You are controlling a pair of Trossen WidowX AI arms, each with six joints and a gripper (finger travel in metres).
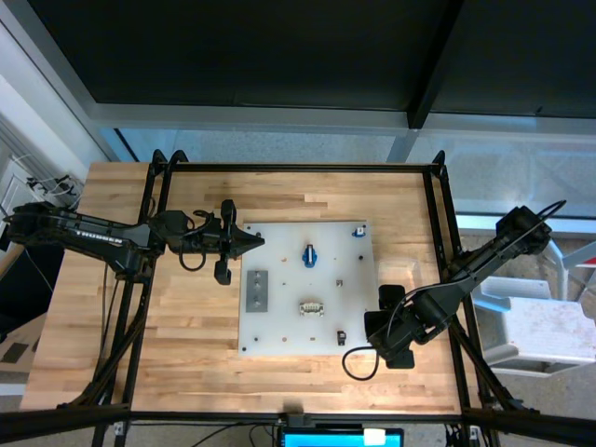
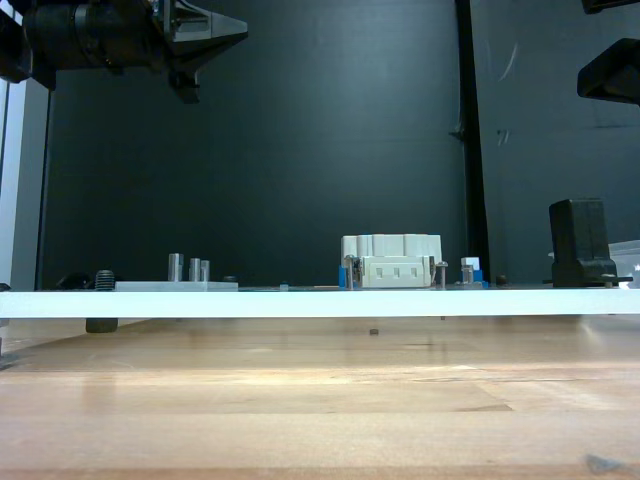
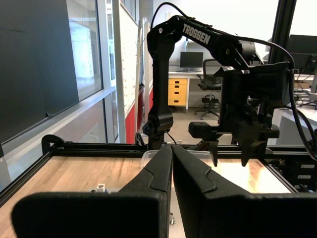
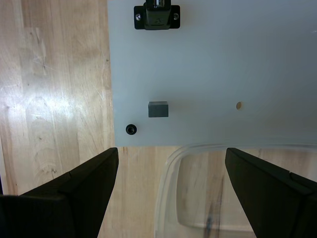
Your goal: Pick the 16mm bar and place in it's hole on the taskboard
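I am matt black all over. My left arm (image 1: 56, 226) carries white TROSSEN lettering (image 1: 98, 237), with a cable loop (image 1: 191, 259) hanging at six o'clock of its wrist. My right arm (image 1: 480, 261) trails another cable (image 1: 358, 365). Left jaws and right jaws are plain black wedges.

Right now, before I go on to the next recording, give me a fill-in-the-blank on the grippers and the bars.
The left gripper, high over the white board's left edge, has its fingers ____. The right gripper, over the board's near right corner, is ____ and holds nothing. In the low view, ____ metal bars stand upright in the grey block; which one is the 16mm cannot be told.
Missing words: shut; open; three.
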